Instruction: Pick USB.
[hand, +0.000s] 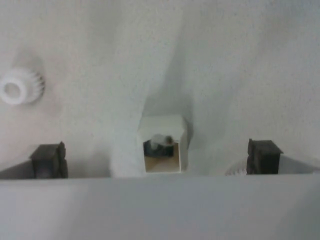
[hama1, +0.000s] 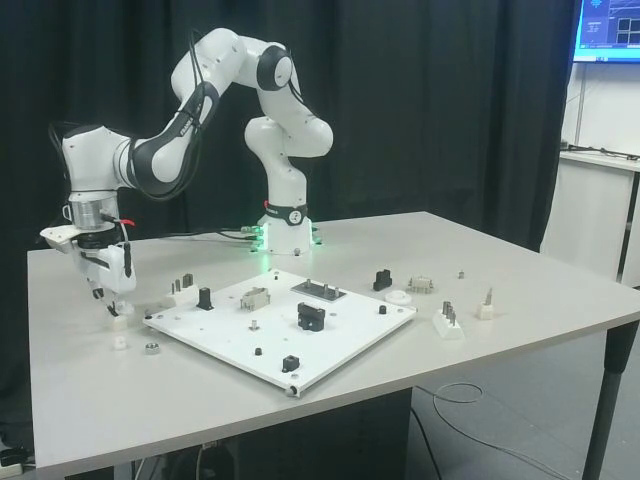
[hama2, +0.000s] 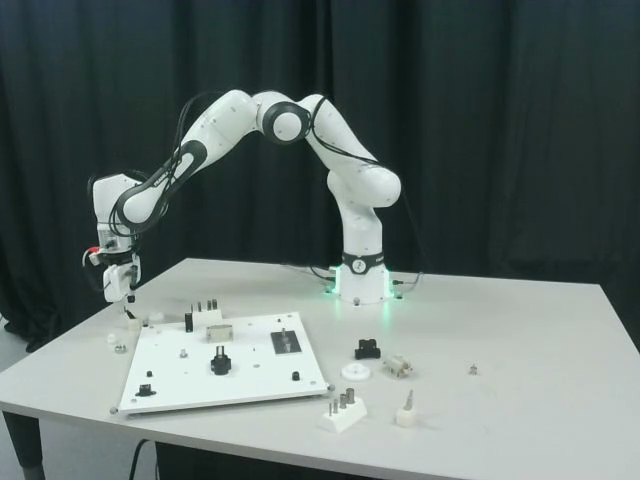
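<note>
First room view: stands off counter (hama1: 520, 270) corner, faces arm (hama1: 215, 75) obliquely, base toward rear, white board (hama1: 345, 335) in foreground.
Second room view: farther back, faces arm (hama2: 250, 115) front-on, whole counter (hama2: 520, 330) visible.
Both share arm, board (hama2: 250, 375), scattered parts.
Wrist view: close above counter (hand: 225, 60), looks down past both fingertips at small white block (hand: 163, 144) and white gear (hand: 22, 86).

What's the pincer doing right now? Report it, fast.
Pincer: open, holding nothing, its fingers either side of the small white USB block on the table.
</note>
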